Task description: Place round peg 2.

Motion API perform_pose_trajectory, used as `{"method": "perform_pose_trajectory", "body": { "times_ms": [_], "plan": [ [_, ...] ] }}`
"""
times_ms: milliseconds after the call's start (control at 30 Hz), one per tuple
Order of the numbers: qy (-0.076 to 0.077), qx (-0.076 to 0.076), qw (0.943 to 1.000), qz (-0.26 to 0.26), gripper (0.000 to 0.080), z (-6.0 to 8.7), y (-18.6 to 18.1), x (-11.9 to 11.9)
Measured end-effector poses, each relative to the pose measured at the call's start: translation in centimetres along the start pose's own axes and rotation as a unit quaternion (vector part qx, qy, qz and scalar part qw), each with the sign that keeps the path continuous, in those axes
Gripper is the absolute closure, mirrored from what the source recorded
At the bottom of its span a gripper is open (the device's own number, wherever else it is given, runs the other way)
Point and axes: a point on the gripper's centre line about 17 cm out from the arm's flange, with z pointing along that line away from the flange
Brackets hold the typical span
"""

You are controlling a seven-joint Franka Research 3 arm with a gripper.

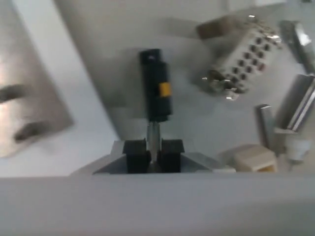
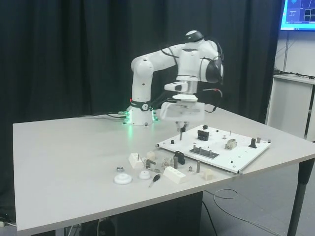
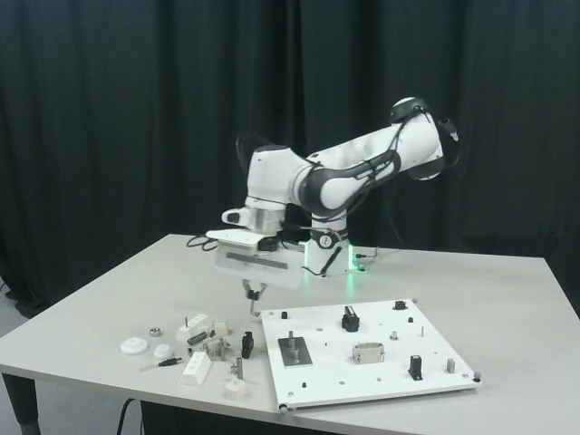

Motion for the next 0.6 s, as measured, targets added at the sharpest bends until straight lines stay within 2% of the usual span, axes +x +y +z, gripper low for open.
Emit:
{"method": "perform_pose_trajectory", "body": {
  "times_ms": [233, 467, 600],
  "plan": [
    [0.013, 0.005, 0.9999, 0.002, 0.0742, 1.3, 3.3, -0.4],
    [0.023, 0.007, 0.9997, 0.002, 0.0742, 3.3, 5.9, -0.5],
    [0.024, 0.008, 0.9997, -0.002, 0.0742, 4.3, 7.0, -0.4]
  ]
}}
